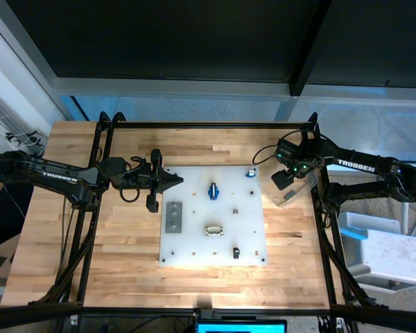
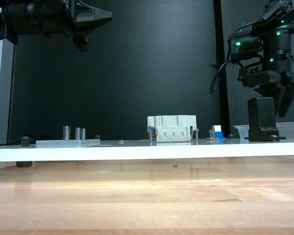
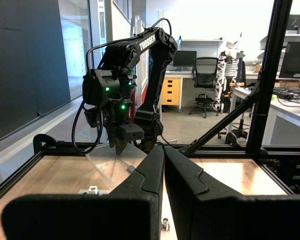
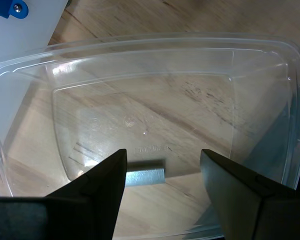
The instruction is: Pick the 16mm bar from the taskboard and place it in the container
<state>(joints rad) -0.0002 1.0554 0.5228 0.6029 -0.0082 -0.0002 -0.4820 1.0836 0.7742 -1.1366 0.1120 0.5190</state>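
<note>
The 16mm bar [image 4: 145, 176], a short grey metal piece, lies on the floor of the clear container [image 4: 270, 75]. My right gripper [image 4: 162, 156] hangs just above it, open, and its fingers [image 4: 102, 187] do not touch the bar. In the high view the right gripper [image 1: 283, 182] is over the container [image 1: 296, 193], just off the right edge of the white taskboard [image 1: 194, 239]. My left gripper [image 1: 175, 179] is shut and empty, held high over the board's far left corner. Its closed fingers [image 3: 150, 170] point toward the right arm.
On the board stand a grey metal block [image 1: 174, 216], a blue knob [image 1: 213, 191], a beige connector [image 1: 213, 229] and small dark fittings. Black frame rails run along both sides of the wooden table [image 1: 62, 229].
</note>
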